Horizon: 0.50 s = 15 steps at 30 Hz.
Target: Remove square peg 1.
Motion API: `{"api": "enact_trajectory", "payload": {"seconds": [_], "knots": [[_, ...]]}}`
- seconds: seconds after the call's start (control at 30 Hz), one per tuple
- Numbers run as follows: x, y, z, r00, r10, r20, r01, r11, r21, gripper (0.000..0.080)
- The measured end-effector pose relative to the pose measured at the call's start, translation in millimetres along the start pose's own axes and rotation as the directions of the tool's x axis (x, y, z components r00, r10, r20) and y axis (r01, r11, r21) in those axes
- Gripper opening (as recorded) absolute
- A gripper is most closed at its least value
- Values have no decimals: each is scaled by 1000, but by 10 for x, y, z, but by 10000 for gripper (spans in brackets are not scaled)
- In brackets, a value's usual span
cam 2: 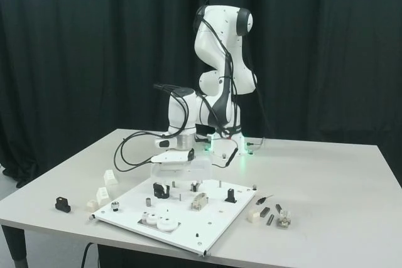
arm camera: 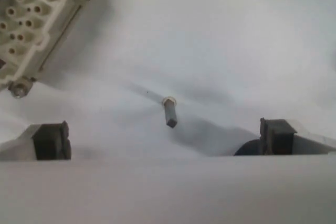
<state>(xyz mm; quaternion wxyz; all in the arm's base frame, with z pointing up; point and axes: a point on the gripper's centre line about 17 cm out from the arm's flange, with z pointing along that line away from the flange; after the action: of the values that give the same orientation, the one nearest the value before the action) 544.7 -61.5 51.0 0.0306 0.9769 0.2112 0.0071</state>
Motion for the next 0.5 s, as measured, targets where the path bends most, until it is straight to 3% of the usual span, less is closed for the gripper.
{"api": "enact_trajectory", "payload": {"seconds": [0.5], "knots": [[18,-48,202,1000,0,-5,0,1000,-1,800]]}}
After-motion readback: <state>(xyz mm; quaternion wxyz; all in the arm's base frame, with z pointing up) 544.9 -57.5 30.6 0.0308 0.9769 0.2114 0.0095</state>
